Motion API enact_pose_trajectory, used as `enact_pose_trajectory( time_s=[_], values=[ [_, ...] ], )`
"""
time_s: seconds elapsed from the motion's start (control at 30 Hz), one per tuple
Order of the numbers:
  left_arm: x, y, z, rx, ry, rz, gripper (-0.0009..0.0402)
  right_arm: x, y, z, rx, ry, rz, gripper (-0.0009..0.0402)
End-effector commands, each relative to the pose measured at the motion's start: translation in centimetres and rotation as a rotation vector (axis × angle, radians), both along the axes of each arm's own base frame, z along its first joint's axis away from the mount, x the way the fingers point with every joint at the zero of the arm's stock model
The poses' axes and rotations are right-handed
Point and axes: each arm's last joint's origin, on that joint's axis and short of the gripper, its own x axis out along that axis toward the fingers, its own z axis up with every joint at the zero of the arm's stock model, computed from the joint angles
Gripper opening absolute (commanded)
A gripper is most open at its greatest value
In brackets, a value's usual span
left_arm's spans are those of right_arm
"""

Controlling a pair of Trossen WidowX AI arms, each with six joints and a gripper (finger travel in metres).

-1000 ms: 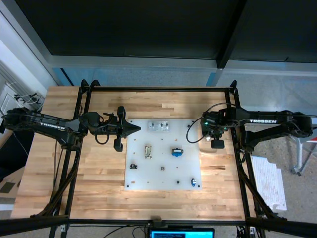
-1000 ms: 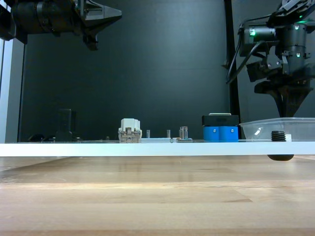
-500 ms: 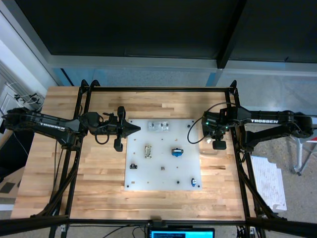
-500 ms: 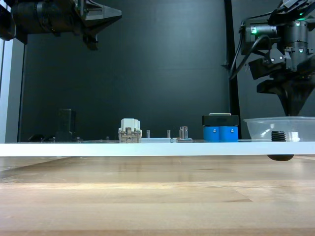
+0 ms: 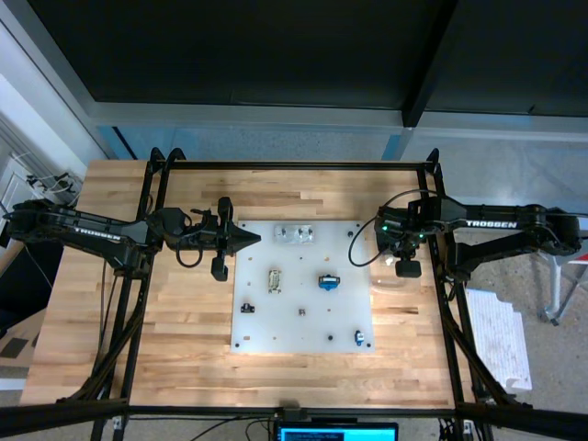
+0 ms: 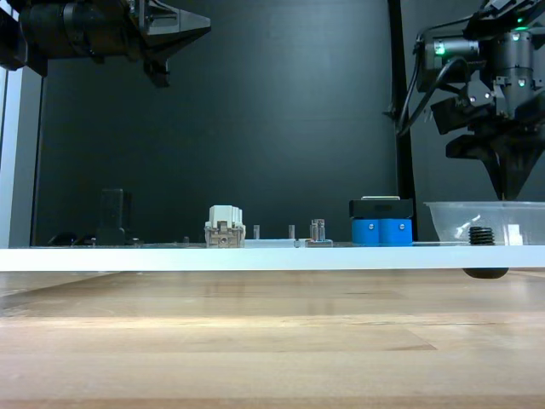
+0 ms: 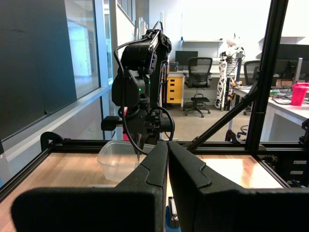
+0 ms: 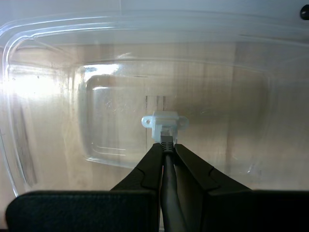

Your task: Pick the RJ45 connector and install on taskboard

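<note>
High view overlooks the taskboard (image 5: 294,326), low view skims it edge-on; wrist views follow the left gripper (image 7: 167,142) across it, the right gripper (image 8: 165,144) close onto the RJ45 connector (image 8: 164,122).

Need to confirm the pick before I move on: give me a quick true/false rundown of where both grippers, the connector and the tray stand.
1. The right gripper is over the clear tray, which lies beside the taskboard's right edge. True.
2. The left gripper is pressed down onto the taskboard. False: it hangs high above the board's left edge, shut and empty.
3. The right gripper is shut on the white RJ45 connector, which shows against the tray floor. True.
4. The blue socket block lies inside the clear tray. False: it stands on the taskboard, apart from the tray.
</note>
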Motion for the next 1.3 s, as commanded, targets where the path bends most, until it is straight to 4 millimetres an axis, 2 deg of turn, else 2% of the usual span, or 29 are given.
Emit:
enact_pose_trajectory(
  time_s=[0.03, 0.27, 0.57, 1.03, 1.3],
  values=[
    [0.0, 0.0, 0.0, 0.0, -0.001, 0.0, 0.0, 0.1, 0.0, 0.5, 0.005, -0.002, -0.018, 0.0],
    [0.0, 0.0, 0.0, 0.0, -0.001, 0.0, 0.0, 0.1, 0.1, 0.2, 0.01, -0.014, -0.066, 0.0],
    [0.0, 0.0, 0.0, 0.0, 0.0, 0.0, 0.0, -0.4, 0.2, 0.2, -0.006, -0.07, -0.211, 0.0],
    [0.0, 0.0, 0.0, 0.0, 0.0, 0.0, 0.0, -0.8, 0.6, 0.6, -0.001, -0.106, -0.185, 0.0],
    [0.0, 0.0, 0.0, 0.0, 0.0, 0.0, 0.0, -0.6, 1.6, 2.7, 0.002, -0.101, -0.118, 0.0]
  ],
)
